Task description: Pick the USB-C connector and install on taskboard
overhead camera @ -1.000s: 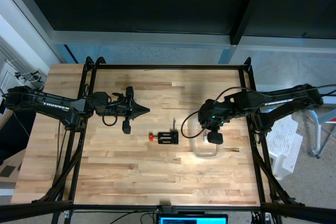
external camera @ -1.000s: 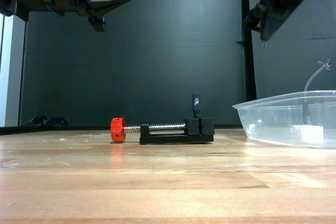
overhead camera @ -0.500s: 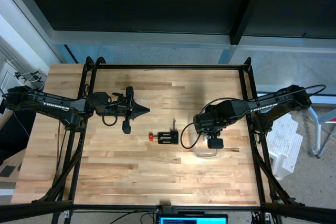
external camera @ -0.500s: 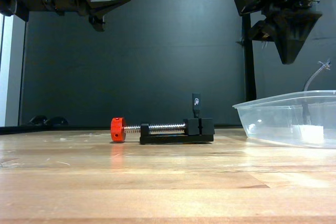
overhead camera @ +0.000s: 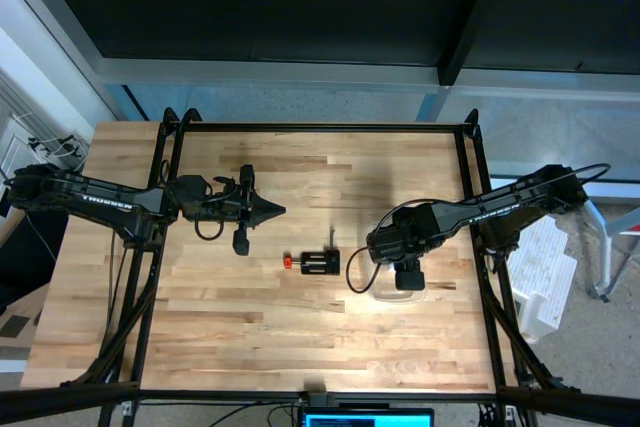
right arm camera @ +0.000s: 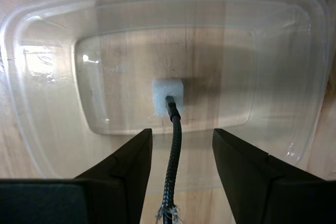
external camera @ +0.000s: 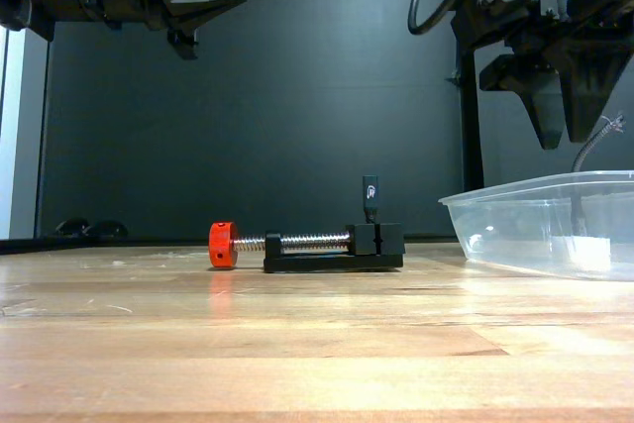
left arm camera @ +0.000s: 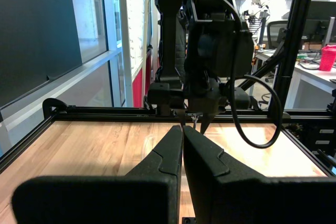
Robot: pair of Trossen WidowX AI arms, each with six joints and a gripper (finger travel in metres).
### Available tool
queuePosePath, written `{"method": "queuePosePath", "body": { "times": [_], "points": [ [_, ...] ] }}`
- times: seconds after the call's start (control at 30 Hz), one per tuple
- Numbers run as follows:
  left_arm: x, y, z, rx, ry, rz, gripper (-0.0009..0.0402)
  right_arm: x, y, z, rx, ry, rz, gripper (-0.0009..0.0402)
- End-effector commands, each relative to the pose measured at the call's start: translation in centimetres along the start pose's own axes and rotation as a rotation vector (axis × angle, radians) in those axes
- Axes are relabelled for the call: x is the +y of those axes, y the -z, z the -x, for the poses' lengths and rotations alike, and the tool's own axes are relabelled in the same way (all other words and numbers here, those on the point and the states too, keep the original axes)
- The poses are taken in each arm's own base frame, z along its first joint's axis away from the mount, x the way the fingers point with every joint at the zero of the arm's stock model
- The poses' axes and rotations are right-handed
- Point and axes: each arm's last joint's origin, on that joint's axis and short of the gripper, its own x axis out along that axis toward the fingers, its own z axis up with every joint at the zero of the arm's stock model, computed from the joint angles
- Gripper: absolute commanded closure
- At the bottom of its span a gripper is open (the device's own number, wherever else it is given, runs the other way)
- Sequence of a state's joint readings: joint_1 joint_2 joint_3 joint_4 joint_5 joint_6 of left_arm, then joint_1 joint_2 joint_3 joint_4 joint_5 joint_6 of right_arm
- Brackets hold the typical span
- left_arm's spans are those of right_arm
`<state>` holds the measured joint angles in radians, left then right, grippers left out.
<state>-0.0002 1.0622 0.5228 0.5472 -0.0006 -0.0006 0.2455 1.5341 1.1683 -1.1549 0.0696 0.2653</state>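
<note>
- The right end effector (right arm camera: 181, 132) points straight down over the clear plastic tray (right arm camera: 52, 3). Its two fingers (right arm camera: 131, 166) are spread wide apart and grip nothing.
- In the low view the right end effector (external camera: 565, 136) hangs above the tray's rim (external camera: 495, 200), not down inside it.
- Between the open fingers, the braided cable (right arm camera: 176, 145) runs up from the USB-C connector (right arm camera: 170, 106); neither finger touches it.
- The USB-C connector is a dark plug standing in a small white square piece (right arm camera: 168, 90) on the tray floor. The cable's loose end is frayed (external camera: 614, 124) and rises above the tray rim.
- The tray sits on the table (overhead camera: 250, 327) between the middle and the right edge.
- The left end effector (left arm camera: 182, 135) has its fingers pressed together with only a thin seam between them, and it holds nothing.
- The left end effector (overhead camera: 280, 211) is high above the table, toward the left edge, and points at the right edge.
- The taskboard (overhead camera: 320, 263) lies flat near the middle of the table, well apart from both end effectors and to the left of the tray.
- The taskboard's red-orange knob (external camera: 223, 245) is on the end facing the left edge. A bare screw thread (external camera: 307, 241) runs from the knob to the black block.
</note>
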Motion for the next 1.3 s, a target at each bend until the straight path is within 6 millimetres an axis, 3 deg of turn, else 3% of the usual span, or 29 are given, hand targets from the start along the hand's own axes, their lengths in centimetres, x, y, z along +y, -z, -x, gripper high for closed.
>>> {"method": "queuePosePath", "body": {
  "times": [0.03,1.3],
  "points": [
    [0.0,0.0,0.0,0.000,0.000,0.000,0.0393,0.2,0.2,-0.6,-0.002,0.009,-0.011,0.0222],
    [0.0,0.0,0.0,0.000,0.000,0.000,0.0393,0.6,0.6,-4.8,-0.009,0.009,-0.018,0.0222]
  ]
}}
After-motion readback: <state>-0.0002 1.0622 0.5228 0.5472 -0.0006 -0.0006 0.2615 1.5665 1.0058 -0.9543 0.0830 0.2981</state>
